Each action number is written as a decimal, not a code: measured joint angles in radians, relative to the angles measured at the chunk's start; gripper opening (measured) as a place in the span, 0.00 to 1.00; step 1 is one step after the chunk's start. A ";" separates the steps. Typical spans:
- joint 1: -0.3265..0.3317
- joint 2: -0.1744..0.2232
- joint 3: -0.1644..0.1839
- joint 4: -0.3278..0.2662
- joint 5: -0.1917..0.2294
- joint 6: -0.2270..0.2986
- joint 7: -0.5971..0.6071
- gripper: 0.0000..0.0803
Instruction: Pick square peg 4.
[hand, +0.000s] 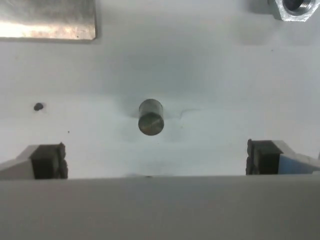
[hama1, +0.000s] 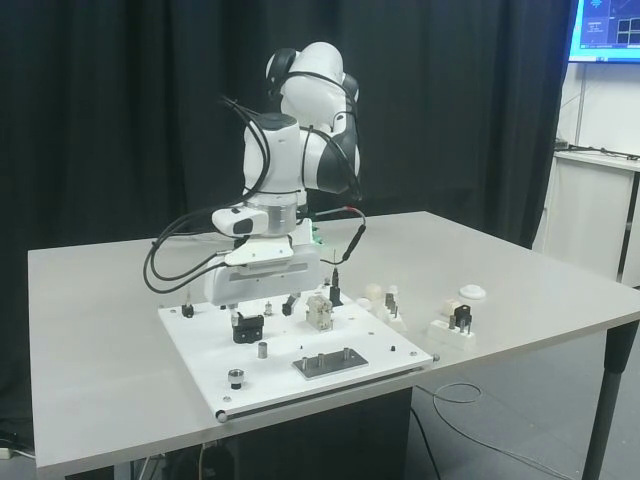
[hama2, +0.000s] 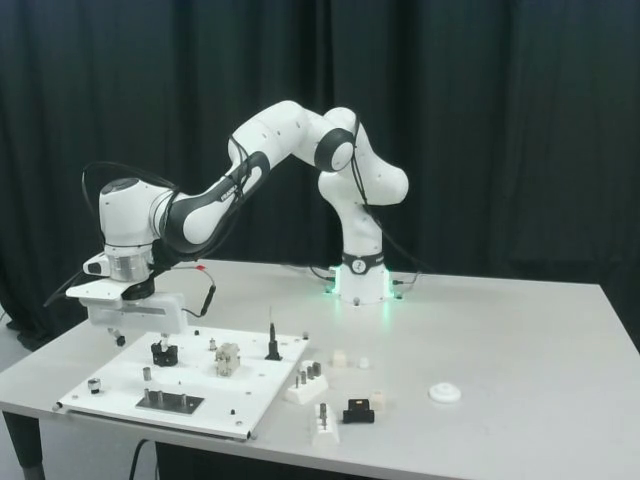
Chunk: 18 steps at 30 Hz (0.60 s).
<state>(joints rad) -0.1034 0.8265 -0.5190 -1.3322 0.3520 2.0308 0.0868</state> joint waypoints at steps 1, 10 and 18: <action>0.000 0.000 0.000 0.000 -0.002 0.000 0.000 1.00; -0.001 -0.002 -0.001 0.002 -0.009 -0.002 0.000 1.00; -0.002 -0.010 -0.003 0.002 -0.011 -0.013 0.000 1.00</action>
<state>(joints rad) -0.1052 0.8167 -0.5216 -1.3301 0.3406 2.0182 0.0869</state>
